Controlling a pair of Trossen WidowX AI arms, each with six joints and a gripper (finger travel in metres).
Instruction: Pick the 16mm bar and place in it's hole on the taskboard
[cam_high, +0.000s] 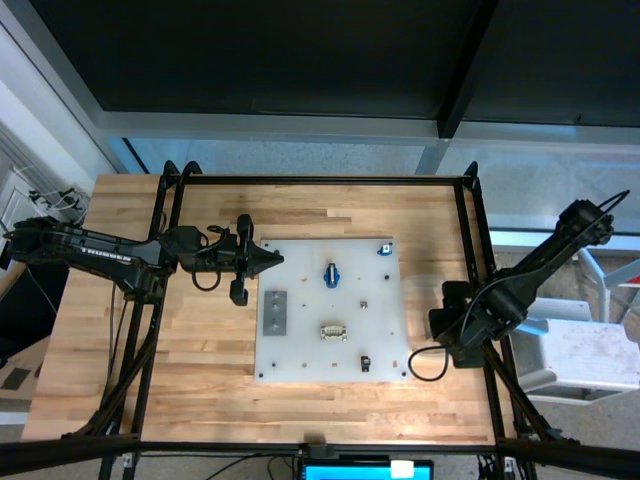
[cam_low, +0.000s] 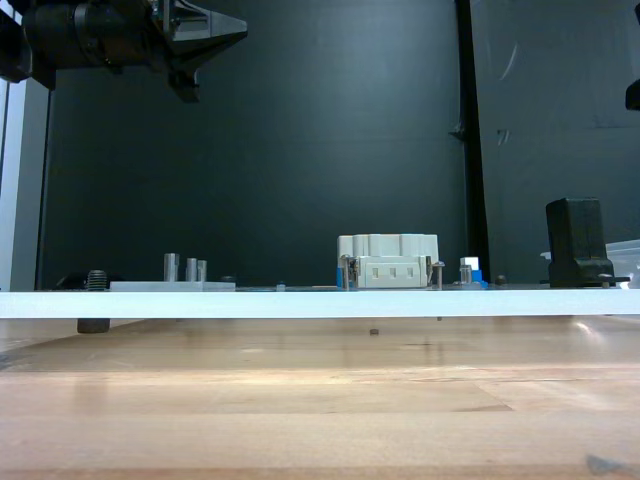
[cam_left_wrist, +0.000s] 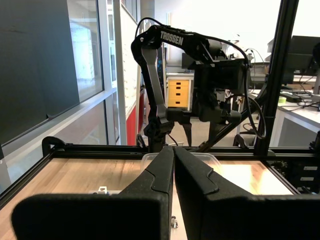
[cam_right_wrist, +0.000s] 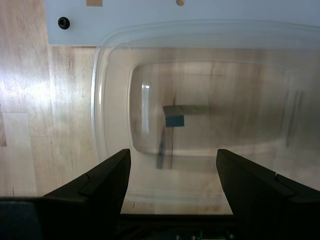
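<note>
Two robot arms flank a white taskboard (cam_high: 300, 365) on a wooden desk (cam_high: 180, 380). The left end effector (cam_high: 272, 258) hangs high above the board's far-left corner, its fingers (cam_left_wrist: 165, 170) pressed together with nothing between them, pointing level across the desk towards the other arm.

The right end effector (cam_right_wrist: 173, 155) hovers just off the board's right edge, pointing down into a clear plastic tub (cam_right_wrist: 112, 65). Its fingers (cam_right_wrist: 107, 175) are spread wide and hold nothing. A small blue block (cam_right_wrist: 174, 120) lies on the tub's floor.

Neither arm has the 16mm bar. On the board's left side a grey plate (cam_high: 273, 312) carries 3 short metal pegs (cam_low: 171, 267) standing upright. Which of them, if any, is the 16mm bar cannot be told from here, nor how deep each sits.

Also on the board are a white connector housing (cam_low: 388, 262) near the middle and a blue fitting (cam_high: 331, 274) farther back.
</note>
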